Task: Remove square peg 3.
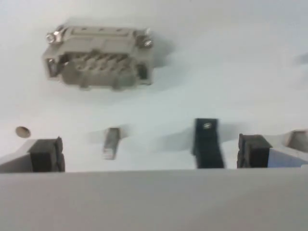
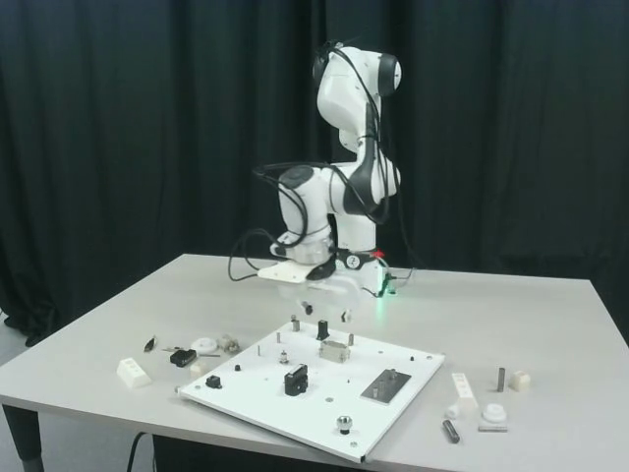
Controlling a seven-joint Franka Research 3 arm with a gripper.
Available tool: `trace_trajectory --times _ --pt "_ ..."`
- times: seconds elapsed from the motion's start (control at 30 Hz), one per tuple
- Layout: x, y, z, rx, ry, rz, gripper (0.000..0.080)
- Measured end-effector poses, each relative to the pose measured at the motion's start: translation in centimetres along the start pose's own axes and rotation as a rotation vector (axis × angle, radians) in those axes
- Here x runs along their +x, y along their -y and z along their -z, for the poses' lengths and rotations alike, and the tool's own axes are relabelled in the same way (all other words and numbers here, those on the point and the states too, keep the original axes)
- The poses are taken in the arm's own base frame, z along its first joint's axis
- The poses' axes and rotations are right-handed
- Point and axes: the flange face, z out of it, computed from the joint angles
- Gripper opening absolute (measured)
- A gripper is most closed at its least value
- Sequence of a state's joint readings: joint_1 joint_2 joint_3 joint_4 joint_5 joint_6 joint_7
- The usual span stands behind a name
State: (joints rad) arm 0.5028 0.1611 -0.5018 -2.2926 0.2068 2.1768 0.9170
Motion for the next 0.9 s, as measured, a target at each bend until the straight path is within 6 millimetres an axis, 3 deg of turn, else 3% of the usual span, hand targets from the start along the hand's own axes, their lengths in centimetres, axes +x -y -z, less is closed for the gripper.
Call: trace_trajectory --times 0.43,0.9 --pt "-4.0 0.5 -3.0 -0.019 -0.010 -0.036 0.0800" --pt "-5.4 -0.4 -5.4 -0.019 -0.036 -0.042 0.0800"
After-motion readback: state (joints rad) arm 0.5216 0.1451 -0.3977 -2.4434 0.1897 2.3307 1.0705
